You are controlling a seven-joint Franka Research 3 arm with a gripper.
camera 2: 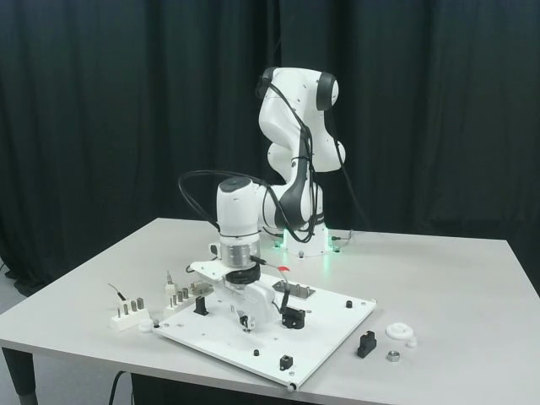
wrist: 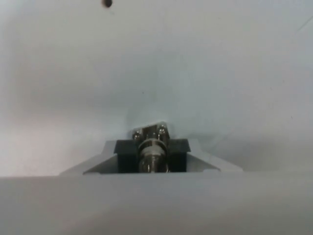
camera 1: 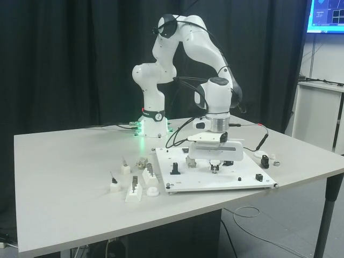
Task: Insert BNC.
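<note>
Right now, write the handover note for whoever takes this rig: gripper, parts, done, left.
Gripper: low over the white board, fingers closed on the BNC connector, seen between them in the wrist view.
Parts: the board lies on the grey table; spare pieces in white holders sit beside it.
Done: connector picked up and carried over the board.
Left: whether it has reached its socket cannot be told; finish inserting, release, retract.
</note>
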